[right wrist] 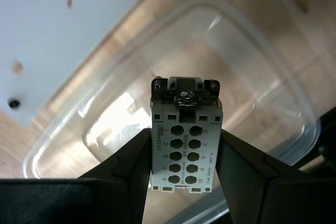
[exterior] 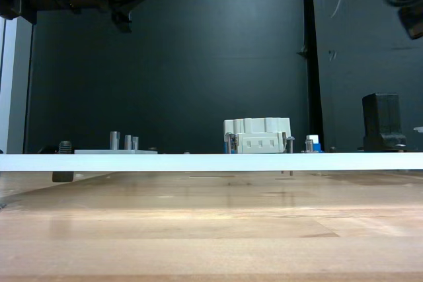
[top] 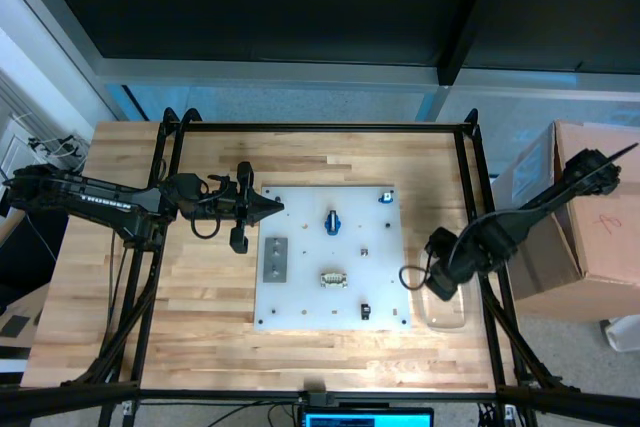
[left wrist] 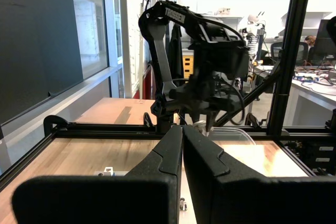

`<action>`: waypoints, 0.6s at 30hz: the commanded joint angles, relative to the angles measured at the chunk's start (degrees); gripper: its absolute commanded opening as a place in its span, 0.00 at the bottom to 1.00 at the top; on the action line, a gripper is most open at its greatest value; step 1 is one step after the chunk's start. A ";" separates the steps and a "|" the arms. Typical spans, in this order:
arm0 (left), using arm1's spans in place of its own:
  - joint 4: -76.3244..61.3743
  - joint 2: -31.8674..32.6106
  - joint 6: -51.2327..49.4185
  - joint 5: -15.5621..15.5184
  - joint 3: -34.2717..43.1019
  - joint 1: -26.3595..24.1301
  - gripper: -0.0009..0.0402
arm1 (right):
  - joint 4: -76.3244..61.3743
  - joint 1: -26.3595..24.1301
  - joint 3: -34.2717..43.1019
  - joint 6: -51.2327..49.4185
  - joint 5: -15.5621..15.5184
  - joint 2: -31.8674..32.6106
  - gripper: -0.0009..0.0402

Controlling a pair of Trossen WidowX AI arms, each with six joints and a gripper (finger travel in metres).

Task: Remove the HAN10E connector from the taskboard and place in the container

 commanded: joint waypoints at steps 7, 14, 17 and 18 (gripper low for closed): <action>0.00 0.02 0.00 0.02 0.00 0.00 0.02 | 5.99 7.30 -0.68 3.32 -0.72 5.86 0.18; 0.00 0.02 0.00 0.02 0.00 0.00 0.02 | 9.68 8.66 -2.47 3.43 -2.27 8.96 0.31; 0.00 0.00 0.00 0.02 0.00 0.00 0.02 | 9.73 8.74 -2.54 3.43 -2.25 9.46 0.39; 0.00 0.02 0.00 0.02 0.00 0.02 0.02 | 9.70 8.76 -2.54 3.43 -2.23 9.46 0.42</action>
